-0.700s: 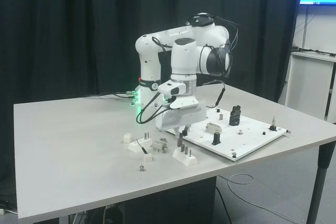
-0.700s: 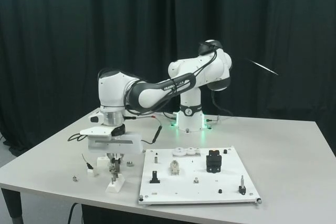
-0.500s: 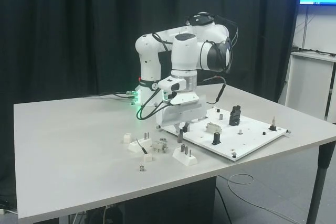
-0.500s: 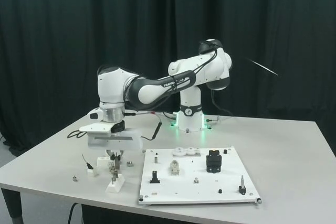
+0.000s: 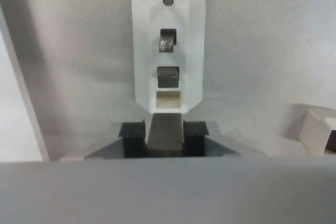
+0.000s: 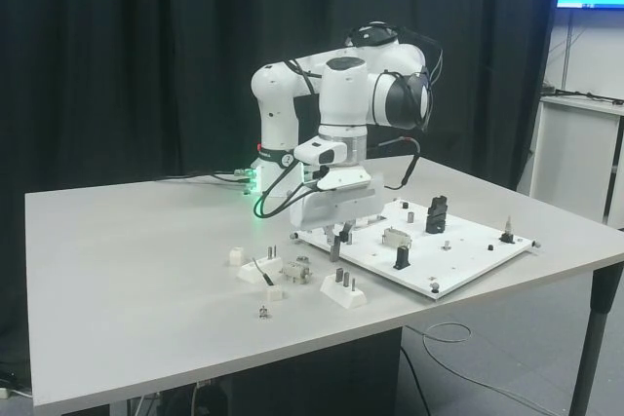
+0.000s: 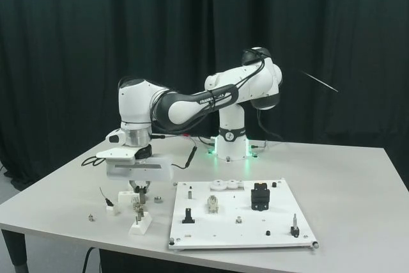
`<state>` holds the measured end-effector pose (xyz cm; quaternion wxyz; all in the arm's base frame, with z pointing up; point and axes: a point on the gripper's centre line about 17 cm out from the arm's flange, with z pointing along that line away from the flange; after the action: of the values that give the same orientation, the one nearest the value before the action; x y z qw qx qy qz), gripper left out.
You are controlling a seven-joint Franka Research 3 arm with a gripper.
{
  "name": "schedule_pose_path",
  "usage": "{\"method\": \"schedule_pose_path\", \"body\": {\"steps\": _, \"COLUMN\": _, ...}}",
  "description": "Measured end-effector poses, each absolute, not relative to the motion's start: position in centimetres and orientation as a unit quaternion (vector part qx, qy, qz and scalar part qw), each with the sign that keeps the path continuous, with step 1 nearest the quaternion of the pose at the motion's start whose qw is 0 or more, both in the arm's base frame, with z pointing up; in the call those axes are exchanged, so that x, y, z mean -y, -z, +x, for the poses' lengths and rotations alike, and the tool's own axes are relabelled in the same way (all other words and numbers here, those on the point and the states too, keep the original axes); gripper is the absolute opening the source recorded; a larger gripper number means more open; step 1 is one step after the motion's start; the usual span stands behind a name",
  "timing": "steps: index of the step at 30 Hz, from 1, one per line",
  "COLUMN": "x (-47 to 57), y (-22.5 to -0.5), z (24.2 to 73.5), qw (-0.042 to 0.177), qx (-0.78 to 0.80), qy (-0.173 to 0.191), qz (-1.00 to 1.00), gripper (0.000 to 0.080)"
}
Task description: Insert square peg 4.
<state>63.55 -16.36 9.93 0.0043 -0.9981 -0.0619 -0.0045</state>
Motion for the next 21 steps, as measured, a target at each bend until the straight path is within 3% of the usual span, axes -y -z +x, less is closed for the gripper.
{"method": "schedule_pose_path", "body": {"steps": 21, "x": 16.38, "y": -10.03, "z": 63.75, "qw": 0.004, "qx": 0.062, "qy": 0.005, "qz": -0.998, "gripper": 0.0149}}
